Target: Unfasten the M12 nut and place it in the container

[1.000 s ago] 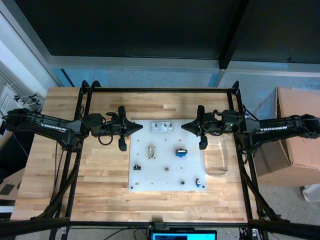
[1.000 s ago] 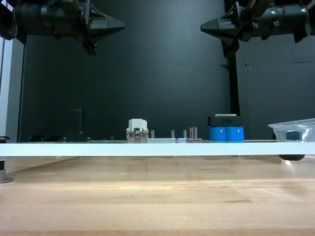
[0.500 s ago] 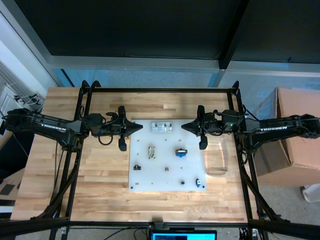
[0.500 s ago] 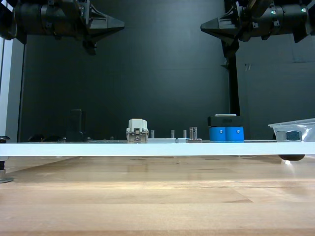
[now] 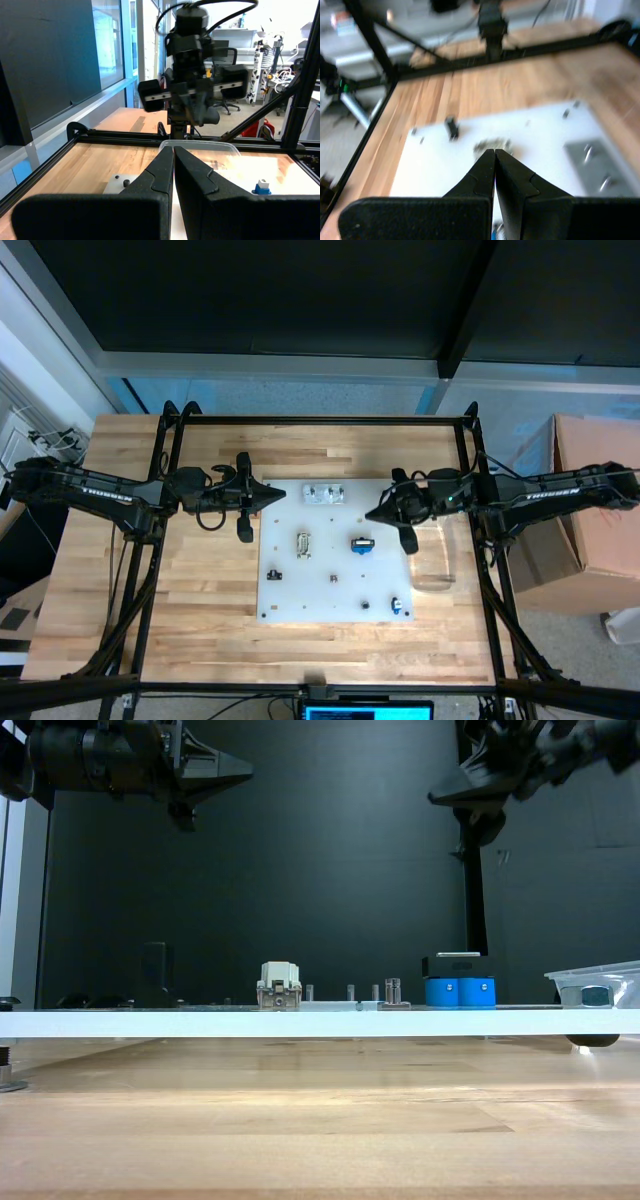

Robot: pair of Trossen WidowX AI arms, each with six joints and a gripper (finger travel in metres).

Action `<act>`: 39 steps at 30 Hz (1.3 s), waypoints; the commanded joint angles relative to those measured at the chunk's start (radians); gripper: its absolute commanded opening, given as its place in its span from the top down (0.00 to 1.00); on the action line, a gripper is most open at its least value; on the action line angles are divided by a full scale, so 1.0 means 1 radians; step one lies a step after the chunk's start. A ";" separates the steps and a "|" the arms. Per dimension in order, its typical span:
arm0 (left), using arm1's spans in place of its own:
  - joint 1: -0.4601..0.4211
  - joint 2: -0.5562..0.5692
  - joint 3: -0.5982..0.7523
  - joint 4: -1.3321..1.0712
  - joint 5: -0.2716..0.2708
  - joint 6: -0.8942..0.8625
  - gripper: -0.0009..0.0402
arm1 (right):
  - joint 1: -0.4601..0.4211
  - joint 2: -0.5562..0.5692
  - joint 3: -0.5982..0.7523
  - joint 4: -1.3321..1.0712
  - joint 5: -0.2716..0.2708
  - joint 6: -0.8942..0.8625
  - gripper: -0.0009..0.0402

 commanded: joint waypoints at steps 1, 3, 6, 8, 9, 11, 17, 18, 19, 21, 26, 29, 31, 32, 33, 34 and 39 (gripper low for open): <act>0.000 0.000 0.000 0.000 0.000 0.000 0.98 | 0.062 0.047 0.093 -0.175 0.027 0.035 0.98; 0.000 0.000 0.000 0.000 0.000 0.000 0.98 | 0.092 0.088 0.151 -0.273 0.028 0.061 0.98; 0.000 0.000 0.000 0.000 0.000 0.000 0.98 | 0.133 0.153 0.236 -0.416 0.027 0.120 0.98; 0.000 0.000 0.000 0.000 0.000 0.000 0.98 | 0.158 0.197 0.291 -0.510 0.029 0.173 0.98; 0.000 0.000 0.000 0.000 0.000 0.000 0.98 | 0.169 0.223 0.316 -0.551 0.028 0.197 0.98; 0.000 0.000 0.000 0.000 0.000 0.000 0.98 | 0.191 0.271 0.368 -0.636 0.027 0.233 0.98; 0.000 0.000 0.000 0.000 0.000 0.000 0.98 | 0.270 0.410 0.508 -0.807 0.028 0.307 0.98; 0.000 0.000 0.000 0.000 0.000 0.000 0.98 | 0.285 0.429 0.529 -0.818 0.027 0.323 0.98; 0.000 0.000 0.000 0.000 0.000 0.000 0.98 | 0.298 0.446 0.552 -0.829 0.027 0.338 0.98; 0.000 0.000 0.000 0.000 0.000 0.000 0.98 | 0.319 0.480 0.595 -0.855 0.027 0.369 0.98; 0.000 0.000 0.000 0.000 0.000 0.000 0.98 | 0.364 0.567 0.715 -0.964 0.027 0.465 0.98; 0.000 0.000 0.000 0.000 0.000 0.000 0.98 | 0.377 0.626 0.793 -1.027 0.027 0.529 0.98; 0.000 0.000 0.000 0.000 0.000 0.000 0.98 | 0.383 0.663 0.846 -1.068 0.026 0.585 0.98; 0.000 0.000 0.000 0.000 0.000 0.000 0.98 | 0.383 0.681 0.869 -1.081 0.027 0.610 0.98; 0.000 0.000 0.000 0.000 0.000 0.000 0.98 | 0.383 0.698 0.892 -1.092 0.027 0.632 0.98; 0.000 0.000 0.000 0.000 0.000 0.000 0.98 | 0.385 0.715 0.915 -1.102 0.027 0.655 0.98; 0.000 0.000 0.000 0.000 0.000 0.000 0.98 | 0.388 0.790 0.996 -1.138 0.018 0.741 0.98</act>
